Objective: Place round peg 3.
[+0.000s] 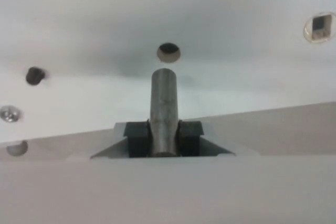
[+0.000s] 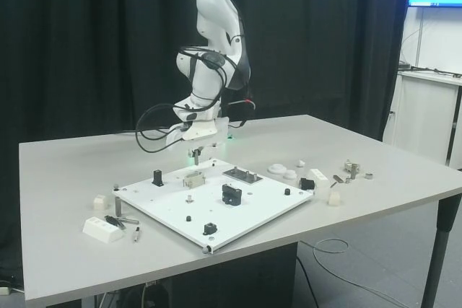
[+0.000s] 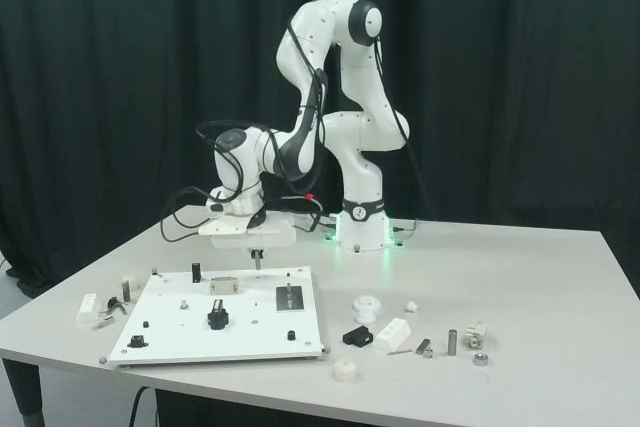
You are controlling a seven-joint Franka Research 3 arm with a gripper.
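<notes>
While the round peg (image 1: 165, 109) stood upright between the black fingers (image 1: 137, 137), you had the gripper (image 1: 164, 139) closed on its upper part, with the jaws only as far apart as the peg's width. Seen from the wrist, its free lower end hung above the white board (image 1: 236, 85), close to a small round hole (image 1: 168, 52) but not in it. A black stud (image 1: 34, 75), a screw head (image 1: 9, 113) and a square-cut opening (image 1: 319, 28) also showed on that board.

From the first room view, you held the peg (image 2: 195, 154) over the board's (image 2: 267, 203) far edge, at about 12 o'clock from the board's middle. The black fixture (image 2: 231, 195) sat near the middle, a grey plate (image 2: 242, 174) at about 1 o'clock from it and a black post (image 2: 157, 177) at about 10 o'clock.

Farther out on the grey table (image 2: 86, 167), white blocks (image 2: 102, 229) lay at about 9 o'clock off the board, and loose small parts (image 2: 317, 177) at about 3 o'clock. The white arm (image 3: 335, 107) bent down from its base (image 3: 362, 229) behind the board.
</notes>
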